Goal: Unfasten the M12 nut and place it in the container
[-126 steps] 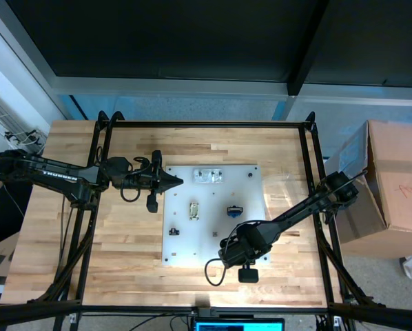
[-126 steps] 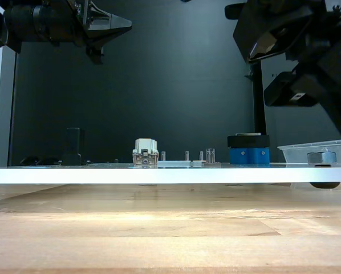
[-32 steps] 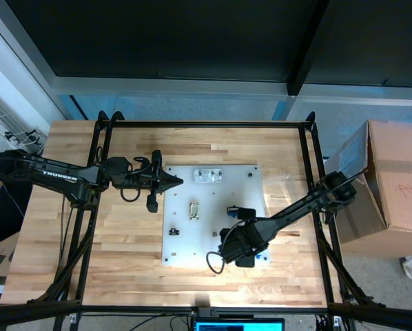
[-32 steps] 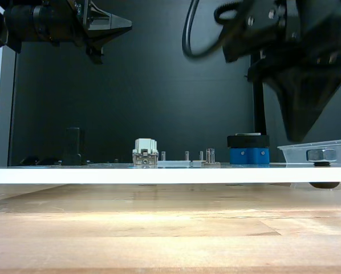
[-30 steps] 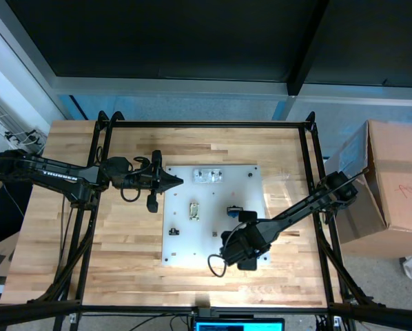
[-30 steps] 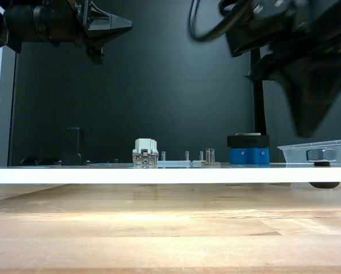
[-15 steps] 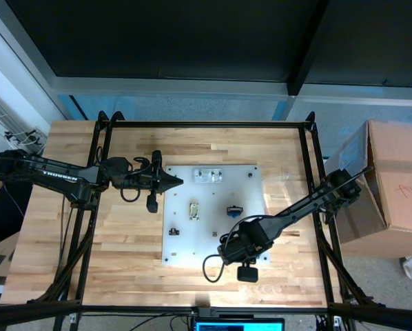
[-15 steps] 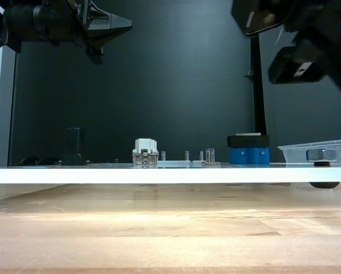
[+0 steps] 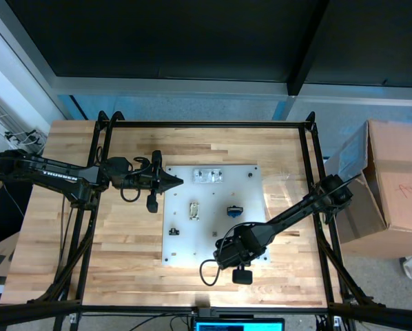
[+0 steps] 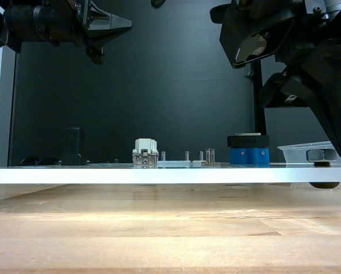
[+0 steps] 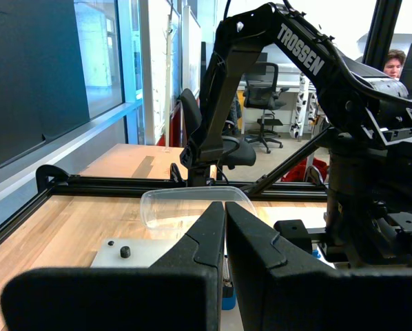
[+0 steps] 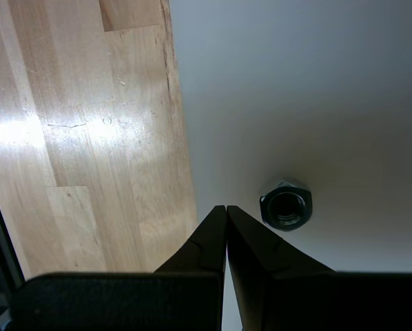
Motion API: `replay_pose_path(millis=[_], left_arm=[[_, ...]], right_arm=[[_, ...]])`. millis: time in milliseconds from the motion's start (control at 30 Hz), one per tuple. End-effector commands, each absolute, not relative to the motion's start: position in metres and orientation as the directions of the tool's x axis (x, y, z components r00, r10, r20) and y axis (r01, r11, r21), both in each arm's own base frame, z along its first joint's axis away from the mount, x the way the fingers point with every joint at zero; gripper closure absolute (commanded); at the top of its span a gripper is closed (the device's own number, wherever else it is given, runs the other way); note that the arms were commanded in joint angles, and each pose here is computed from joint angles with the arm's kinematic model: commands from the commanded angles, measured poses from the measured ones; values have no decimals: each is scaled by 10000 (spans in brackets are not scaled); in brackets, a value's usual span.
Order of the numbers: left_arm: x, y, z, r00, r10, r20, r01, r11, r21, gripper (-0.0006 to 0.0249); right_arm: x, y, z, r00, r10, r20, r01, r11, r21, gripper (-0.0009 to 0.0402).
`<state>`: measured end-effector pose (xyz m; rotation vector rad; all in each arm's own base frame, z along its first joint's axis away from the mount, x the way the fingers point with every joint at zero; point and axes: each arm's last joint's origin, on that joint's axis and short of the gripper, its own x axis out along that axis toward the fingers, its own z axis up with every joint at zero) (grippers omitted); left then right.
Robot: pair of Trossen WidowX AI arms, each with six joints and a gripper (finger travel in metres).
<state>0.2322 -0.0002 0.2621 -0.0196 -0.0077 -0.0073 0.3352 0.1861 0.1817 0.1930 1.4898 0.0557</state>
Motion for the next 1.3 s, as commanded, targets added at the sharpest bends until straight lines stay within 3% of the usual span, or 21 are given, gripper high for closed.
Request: replay_pose_path(millis=[33,200,600,633,733,767,833,900,967,1300], left_arm=[[2322,-3,2623,9999,-76,86,78,9998,-196,243],[2322,-2,2623,9999,-69,86,70,9998,-196,243],[2322,-3,2623,9999,-76,82,78,9998,-196,243],[2322,-3,2623,9999,-76,86,78,9998,-196,243],[2322,-3,2623,9999,-76,86,78,9998,-196,243],[2322,-2,2623,9999,-72,86,74,9998,-196,243],[2322,-2,2623,9999,-72,86,74,9998,-196,243],[2322,-3,2622,9999,-76,74,78,9998,-196,243],[2322,-2,2623,9999,-72,82,74,9998,-196,243],[2321,-2,2627,9999,-69,124,71,9998,-196,243]], right_arm=[[3341,1850,1810,741,1490,-9861,840,9843,1550,393],[3326,1828,1813,720,1088,-9915,906,9892,1151,394],[3325,1821,1823,765,1015,-9919,850,9905,1079,394],[3316,1804,1838,862,665,-9941,865,9935,739,394],[3259,1708,1930,1339,-1420,-9808,1218,9845,-1259,394],[3241,1686,1975,1483,-1939,-9698,1298,9759,-1753,394],[3217,1669,2044,1686,-2396,-9561,1466,9653,-2161,393],[3200,1666,2099,1747,-2221,-9593,1469,9692,-1976,393],[3192,1674,2131,1645,-1780,-9702,1419,9776,-1553,393],[3198,1783,2244,784,1401,-9870,863,9854,1467,393]])
